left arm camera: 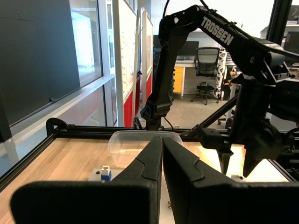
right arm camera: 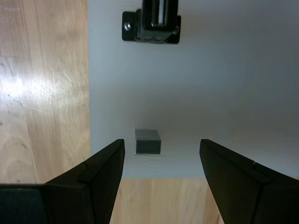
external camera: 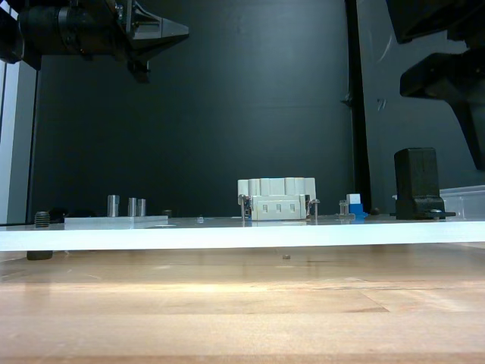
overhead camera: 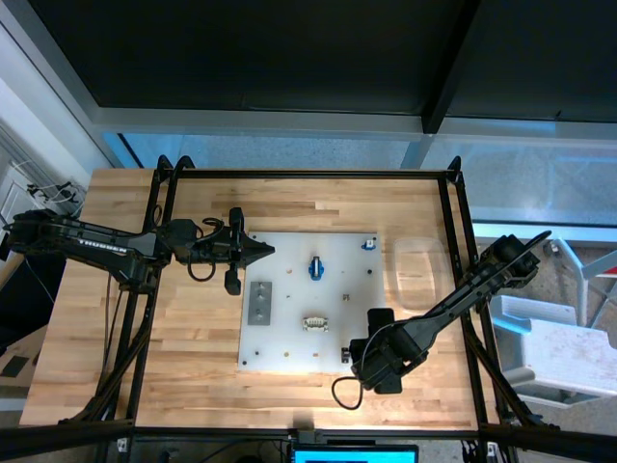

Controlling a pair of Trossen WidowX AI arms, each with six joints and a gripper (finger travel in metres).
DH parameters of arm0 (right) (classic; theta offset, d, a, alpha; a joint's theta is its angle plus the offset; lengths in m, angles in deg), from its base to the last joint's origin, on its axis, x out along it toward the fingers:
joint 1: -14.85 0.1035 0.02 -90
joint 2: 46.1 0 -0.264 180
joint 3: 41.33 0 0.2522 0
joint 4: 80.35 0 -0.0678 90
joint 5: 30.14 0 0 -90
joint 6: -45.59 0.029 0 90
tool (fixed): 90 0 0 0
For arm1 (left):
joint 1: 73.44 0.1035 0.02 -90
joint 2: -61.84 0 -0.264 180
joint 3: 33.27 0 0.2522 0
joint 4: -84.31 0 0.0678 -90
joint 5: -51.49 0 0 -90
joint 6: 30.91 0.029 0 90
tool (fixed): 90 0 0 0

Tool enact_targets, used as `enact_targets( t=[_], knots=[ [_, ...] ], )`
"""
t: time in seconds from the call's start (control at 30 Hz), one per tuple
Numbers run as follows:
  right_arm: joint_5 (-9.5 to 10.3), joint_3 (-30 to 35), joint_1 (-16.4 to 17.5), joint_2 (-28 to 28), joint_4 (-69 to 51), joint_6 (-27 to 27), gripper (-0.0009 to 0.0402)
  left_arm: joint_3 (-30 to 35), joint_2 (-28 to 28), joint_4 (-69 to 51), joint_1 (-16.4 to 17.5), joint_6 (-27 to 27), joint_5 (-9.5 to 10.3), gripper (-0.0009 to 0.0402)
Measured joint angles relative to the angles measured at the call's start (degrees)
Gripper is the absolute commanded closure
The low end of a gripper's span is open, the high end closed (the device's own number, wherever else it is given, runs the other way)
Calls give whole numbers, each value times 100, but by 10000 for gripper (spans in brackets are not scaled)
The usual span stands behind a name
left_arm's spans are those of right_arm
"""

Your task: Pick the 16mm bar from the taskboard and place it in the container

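Nothing of the task can be judged done. The 16mm bar (right arm camera: 147, 141) lies on the taskboard (overhead camera: 289, 342), close to the board's edge and not yet gripped. The container (overhead camera: 416, 265) is set on the tabletop (overhead camera: 193, 386) just beside the board's far right side, and nothing can be made out in it. All 3 steps are judged to be left: the grasp, the carry and the release. The right gripper (right arm camera: 161, 144) is held above the board's near right corner and pointed straight down. Its fingers (right arm camera: 105, 168) are spread wide and kept apart from the bar, which is framed between them but nearer 1 finger than the other. A small black part (right arm camera: 152, 21) is fixed to the board near the bar. The left gripper (overhead camera: 262, 251) is held raised over the board's far left edge and pointed inward, its fingers pressed together on nothing.
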Motion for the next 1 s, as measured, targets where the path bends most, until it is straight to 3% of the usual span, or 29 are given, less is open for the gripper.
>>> enact_targets(
  t=[0.37, 1.0],
  knots=[
    [11, -393, 31, 0, 332, 17, 190, 2, 0, 0, 0, 0, -2, 393],
    [87, -540, 52, -9, 629, 26, 328, 2, 0, 0, 0, 0, -2, 393]
  ],
)
